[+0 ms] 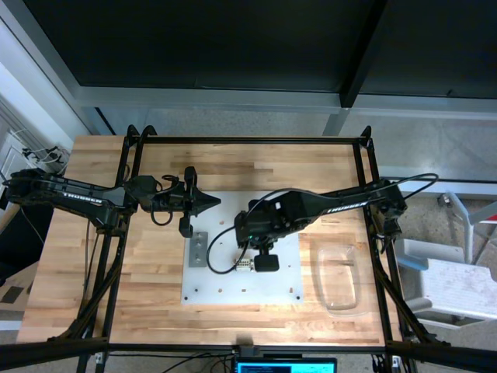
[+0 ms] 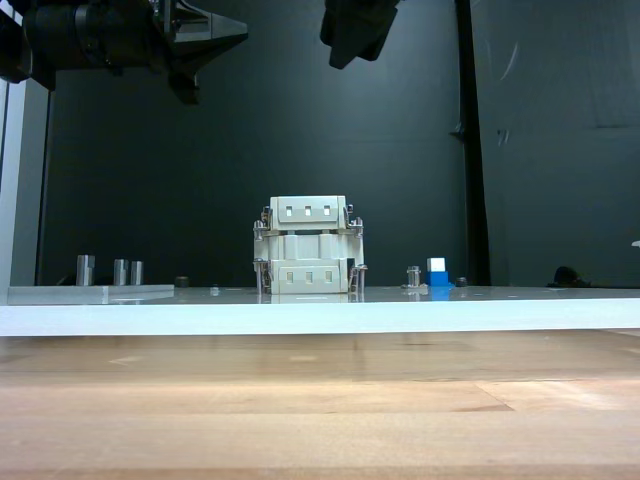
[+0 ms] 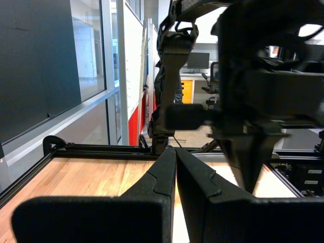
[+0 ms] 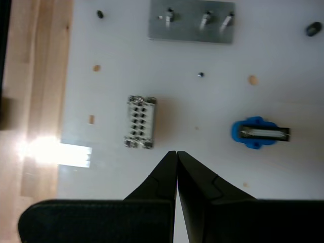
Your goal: Remove the HAN10-E connector and place it in the container
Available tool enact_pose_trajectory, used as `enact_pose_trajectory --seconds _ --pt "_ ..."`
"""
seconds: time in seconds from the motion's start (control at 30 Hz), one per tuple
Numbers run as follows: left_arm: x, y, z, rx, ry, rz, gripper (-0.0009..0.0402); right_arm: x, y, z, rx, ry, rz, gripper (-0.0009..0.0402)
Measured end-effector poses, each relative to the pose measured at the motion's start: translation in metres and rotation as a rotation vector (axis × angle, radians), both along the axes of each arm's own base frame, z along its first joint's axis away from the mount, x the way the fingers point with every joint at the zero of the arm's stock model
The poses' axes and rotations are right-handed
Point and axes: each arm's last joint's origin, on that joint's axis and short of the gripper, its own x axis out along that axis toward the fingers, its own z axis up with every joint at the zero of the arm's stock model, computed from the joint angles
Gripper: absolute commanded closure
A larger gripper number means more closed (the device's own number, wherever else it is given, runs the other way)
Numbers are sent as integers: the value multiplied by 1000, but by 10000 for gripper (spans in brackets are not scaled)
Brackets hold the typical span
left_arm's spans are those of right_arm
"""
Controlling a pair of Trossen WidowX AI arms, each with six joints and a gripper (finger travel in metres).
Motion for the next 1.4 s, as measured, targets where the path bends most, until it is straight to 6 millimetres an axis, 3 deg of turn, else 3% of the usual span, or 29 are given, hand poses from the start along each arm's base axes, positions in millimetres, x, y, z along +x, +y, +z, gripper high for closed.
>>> enact_pose_trajectory --seconds 0.27,0.7,0.87,1.07,1.4 --pt "0 0 0 0 0 0 393 17 14 -11 1 64 -21 370" --pt "0 0 0 0 0 0 393 35 26 -42 7 117 -47 180" --pt "0 0 0 0 0 0 393 39 28 -51 7 132 -57 131" --pt "0 0 0 0 0 0 393 43 32 -61 11 139 -68 107" --pt "0 0 0 0 1 0 393 46 34 -80 13 137 -70 106"
